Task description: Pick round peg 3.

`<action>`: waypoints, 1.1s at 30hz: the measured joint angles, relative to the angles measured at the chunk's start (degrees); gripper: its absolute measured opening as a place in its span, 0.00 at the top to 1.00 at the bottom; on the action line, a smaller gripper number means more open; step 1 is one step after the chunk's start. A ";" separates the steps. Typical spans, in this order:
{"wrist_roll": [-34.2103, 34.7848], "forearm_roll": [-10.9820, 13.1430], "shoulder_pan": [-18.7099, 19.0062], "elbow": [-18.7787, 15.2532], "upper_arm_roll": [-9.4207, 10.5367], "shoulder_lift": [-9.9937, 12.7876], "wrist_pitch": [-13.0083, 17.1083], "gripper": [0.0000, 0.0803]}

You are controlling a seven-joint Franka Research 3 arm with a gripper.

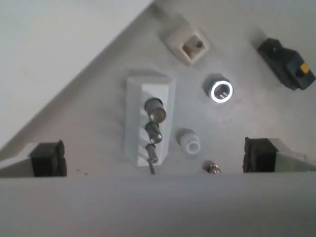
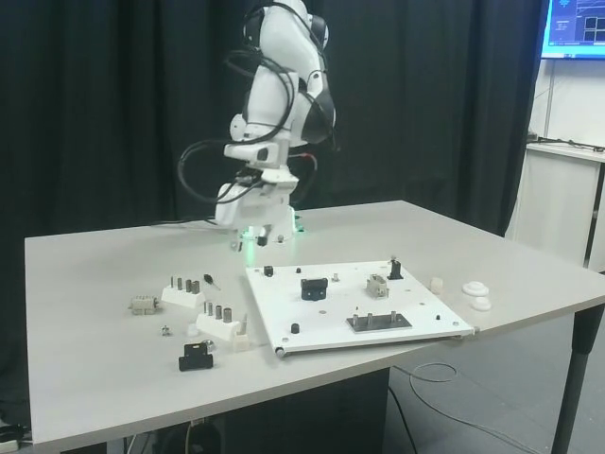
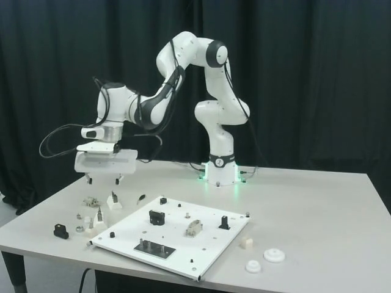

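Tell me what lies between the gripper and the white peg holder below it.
Nothing: in the second room view the gripper hangs open above the peg holder, with only air between them.

Even overhead room lighting, black curtain backdrop unlit, grey table [image 3: 317, 201] evenly bright, soft short shadows beneath white board [image 3: 208, 244], green glow at arm base [image 3: 220, 174], glare ring on metal nut [image 1: 220, 91], wrist view soft-focused

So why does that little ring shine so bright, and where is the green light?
Wrist view: the ring's top catches light as a white glare band, and the end effector is open above the peg holder. Both room views: green glow at the arm's base.
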 joint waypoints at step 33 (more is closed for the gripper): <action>-11.82 8.23 -5.19 10.79 -0.22 16.06 -6.47 0.00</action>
